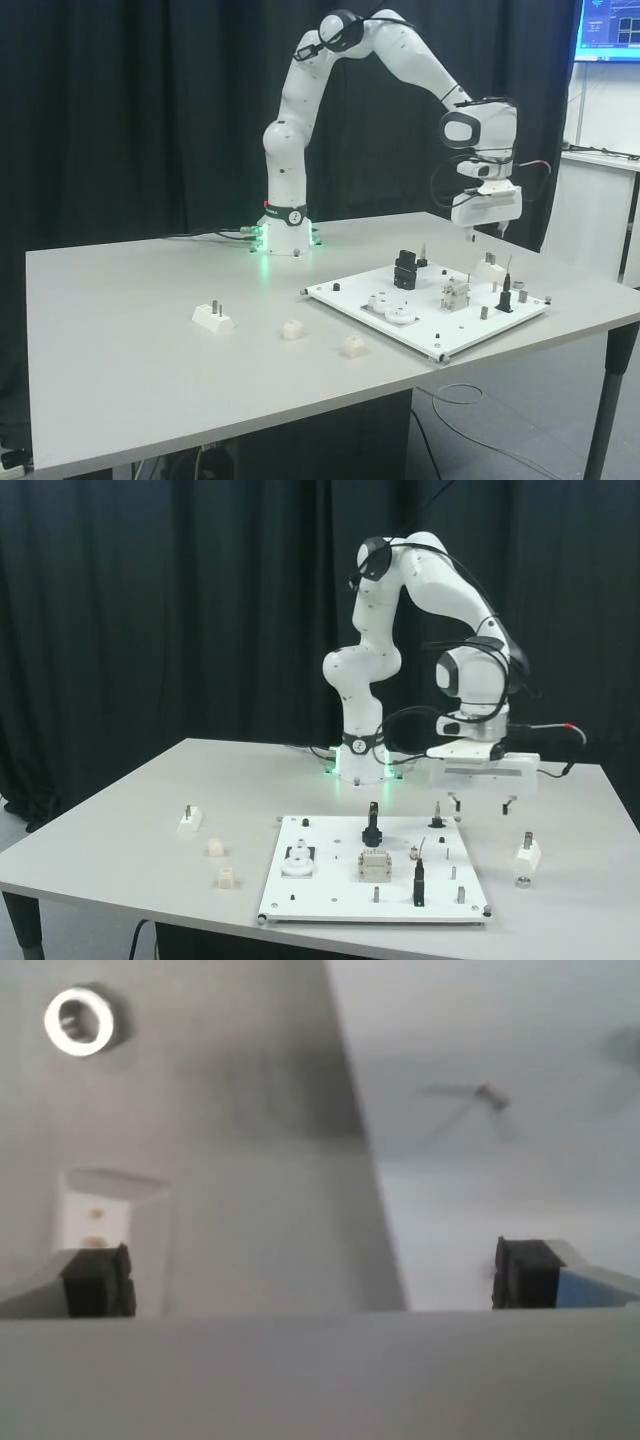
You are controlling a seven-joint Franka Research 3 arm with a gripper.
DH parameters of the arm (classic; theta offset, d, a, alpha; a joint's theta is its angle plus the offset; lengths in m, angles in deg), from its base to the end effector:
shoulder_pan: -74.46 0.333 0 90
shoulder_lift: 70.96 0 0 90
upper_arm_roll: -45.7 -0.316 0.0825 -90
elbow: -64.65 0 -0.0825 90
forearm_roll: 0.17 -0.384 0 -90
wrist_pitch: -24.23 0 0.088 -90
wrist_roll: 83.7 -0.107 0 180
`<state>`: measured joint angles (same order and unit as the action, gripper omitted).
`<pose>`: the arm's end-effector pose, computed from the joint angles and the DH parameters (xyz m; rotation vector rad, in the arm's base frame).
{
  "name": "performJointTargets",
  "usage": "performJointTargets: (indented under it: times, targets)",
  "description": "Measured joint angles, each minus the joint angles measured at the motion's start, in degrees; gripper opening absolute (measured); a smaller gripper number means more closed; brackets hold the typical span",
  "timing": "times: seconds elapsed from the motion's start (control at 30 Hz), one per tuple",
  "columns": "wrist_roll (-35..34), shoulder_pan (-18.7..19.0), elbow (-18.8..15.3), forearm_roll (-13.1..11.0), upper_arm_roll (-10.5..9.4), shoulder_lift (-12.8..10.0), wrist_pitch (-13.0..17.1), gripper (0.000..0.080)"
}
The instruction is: Pick round peg 3.
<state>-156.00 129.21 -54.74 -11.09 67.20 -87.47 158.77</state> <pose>0.4826 0.3250 0.2963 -2.8735 1.2173 0.0369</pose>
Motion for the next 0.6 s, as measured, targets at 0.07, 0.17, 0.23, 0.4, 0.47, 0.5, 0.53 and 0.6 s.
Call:
performJointTargets:
  times: [0.07, 0.17, 0.23, 0.4, 0.47, 0.5, 0.53, 0.6]
  targets:
    - [-1.76, 0.84, 0.13, 0.00, -0.26, -0.18, 0.08, 0.0800]
    - [-4.13, 1.98, 0.41, 0.00, -0.68, -0.59, 0.28, 0.0800]
    - [-5.73, 2.78, 0.69, 0.00, -0.99, -1.01, 0.52, 0.0800]
    - [-9.06, 4.93, 1.70, 0.00, -1.24, -2.64, 1.12, 0.0800]
    - [-10.28, 5.74, 2.30, 0.00, -1.24, -3.48, 1.18, 0.0800]
    - [-10.88, 6.09, 2.62, 0.00, -1.25, -3.95, 1.18, 0.0800]
    - [-11.47, 6.45, 2.96, 0.00, -1.25, -4.44, 1.19, 0.0800]
    - [-12.37, 7.04, 3.71, 0.00, -1.25, -5.44, 1.20, 0.0800]
